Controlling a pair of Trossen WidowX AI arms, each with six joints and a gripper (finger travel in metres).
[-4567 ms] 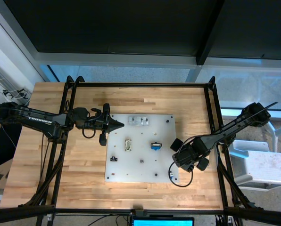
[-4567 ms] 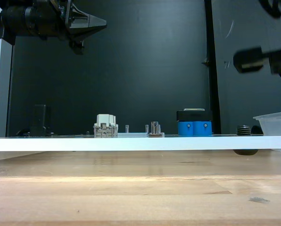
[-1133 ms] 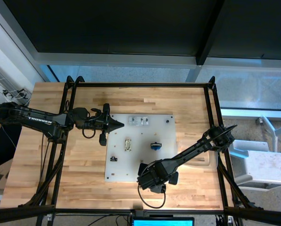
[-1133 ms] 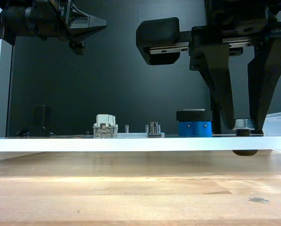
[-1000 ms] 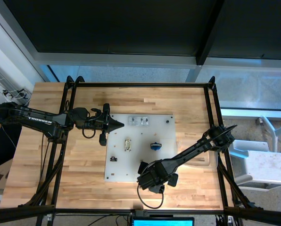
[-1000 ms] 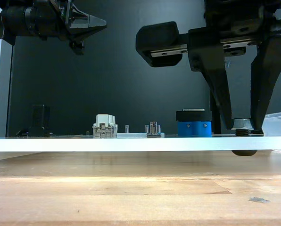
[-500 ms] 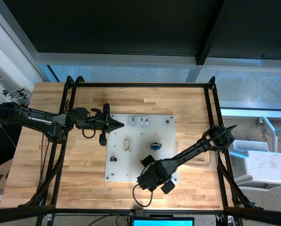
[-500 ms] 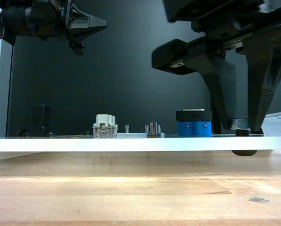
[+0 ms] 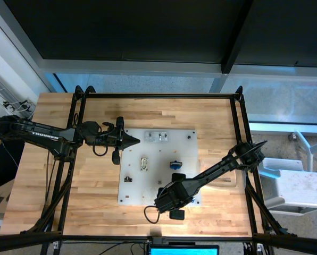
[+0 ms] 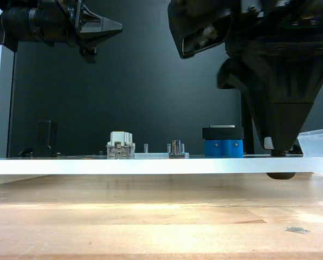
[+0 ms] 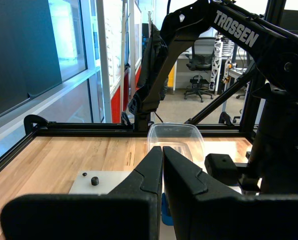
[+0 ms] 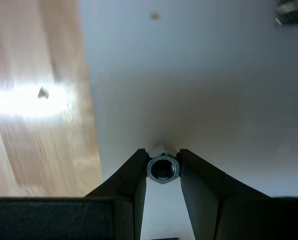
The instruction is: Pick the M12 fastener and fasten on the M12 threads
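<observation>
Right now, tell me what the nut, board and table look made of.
Board: matte white, probably plastic. Nut: silvery metal, glinting, clamped in the right gripper at the board's near edge. Table: pale wood, grain showing. Left gripper hovers shut at the board's far left.

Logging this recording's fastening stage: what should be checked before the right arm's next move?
1. Nut clamped between the right gripper's fingers: ok.
2. Right gripper lowered onto the stud near the white board's near right edge: ok.
3. Nut caught on its stud's threads: cannot tell; the fingers hide the joint in the low view.
4. Nut sitting level in the grip: ok in the right wrist view.
5. Left gripper shut, parked above the board's far left edge, away from the work: ok.
</observation>
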